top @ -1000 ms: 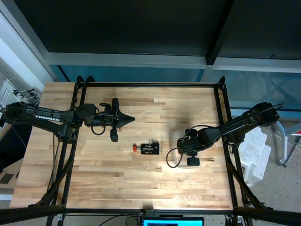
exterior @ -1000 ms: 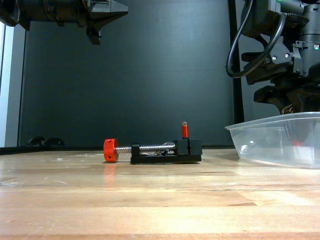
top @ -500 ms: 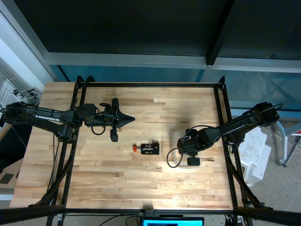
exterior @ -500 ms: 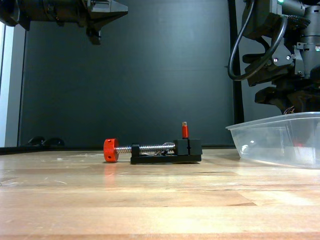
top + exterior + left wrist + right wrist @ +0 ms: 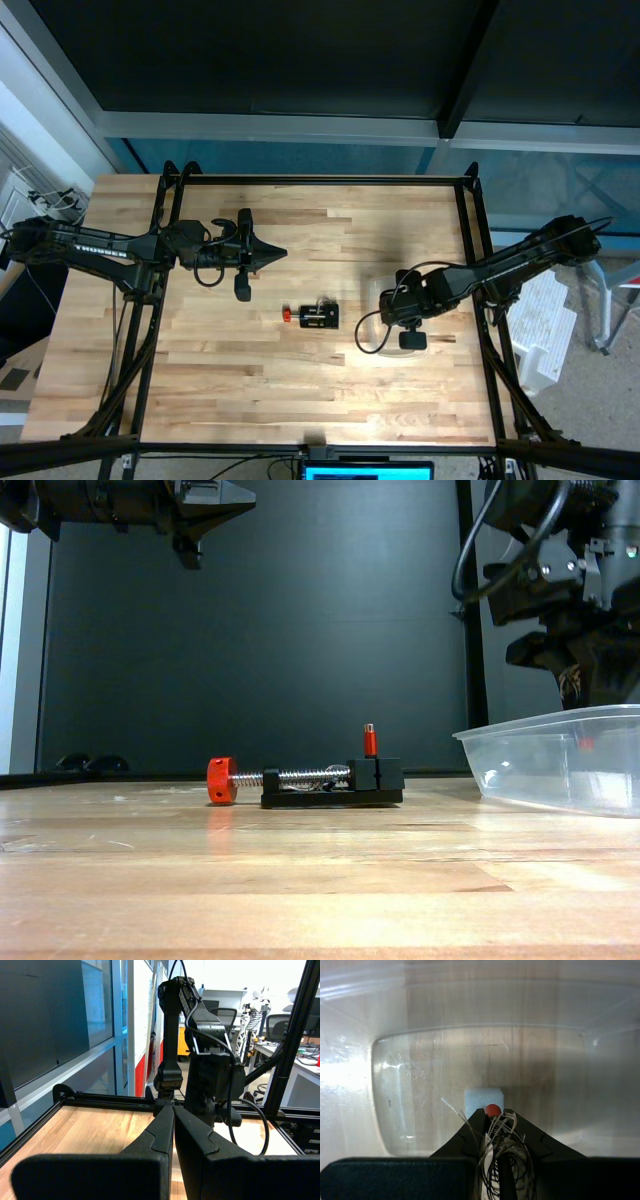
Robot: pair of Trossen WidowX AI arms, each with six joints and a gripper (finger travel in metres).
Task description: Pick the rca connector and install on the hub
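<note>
The hub (image 5: 318,317) is a small black block with a red-orange knob at its left end, lying mid-table; it also shows in the low view (image 5: 330,780). My right gripper (image 5: 493,1112) hangs over the clear tray, shut on the rca connector (image 5: 493,1110), a small plug with a red tip and loose silvery wires trailing back between the fingers. In the low view this gripper (image 5: 578,692) sits just above the tray's rim. My left gripper (image 5: 280,253) is held high at the back left, shut and holding nothing, also seen in the left wrist view (image 5: 173,1110).
The clear plastic tray (image 5: 370,338) stands right of the hub, near the right arm (image 5: 530,770). A small white square piece (image 5: 484,1096) lies on the tray's floor under the right gripper. A black frame runs around the table (image 5: 320,180).
My right gripper has risen a little above the tray, taking the red-tipped connector up with it. The left arm and the hub have not moved.
</note>
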